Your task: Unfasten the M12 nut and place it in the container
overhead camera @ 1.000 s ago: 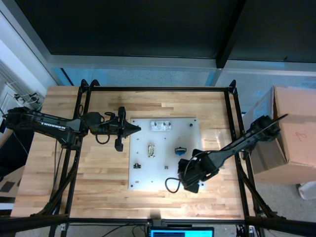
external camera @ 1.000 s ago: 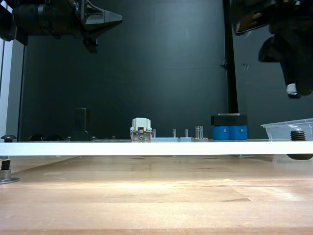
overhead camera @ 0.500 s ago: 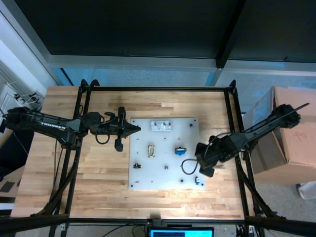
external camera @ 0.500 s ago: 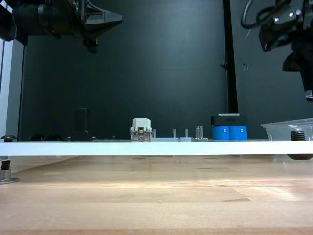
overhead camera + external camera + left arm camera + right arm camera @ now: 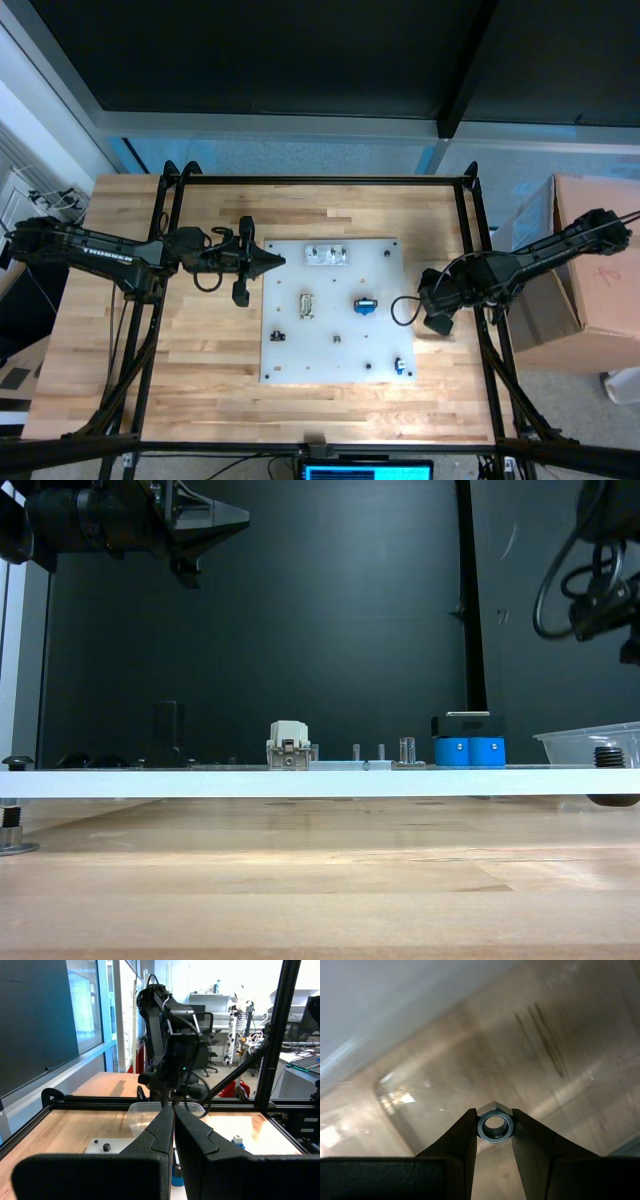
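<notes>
Wooden tabletop [image 5: 200, 340], right edge: right gripper [image 5: 494, 1111], jaws clamped on the small silver M12 nut [image 5: 494, 1127], hangs over the clear plastic container [image 5: 585, 742], seemingly for release; left gripper [image 5: 174, 1107], jaws together, hovers by the white board's [image 5: 330, 330] far-left corner.

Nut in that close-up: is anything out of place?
Only the nut: off its bare stud, pinched in the right gripper over the container. The left gripper hangs shut at the board's left edge. Nothing looks spilled or damaged.
</notes>
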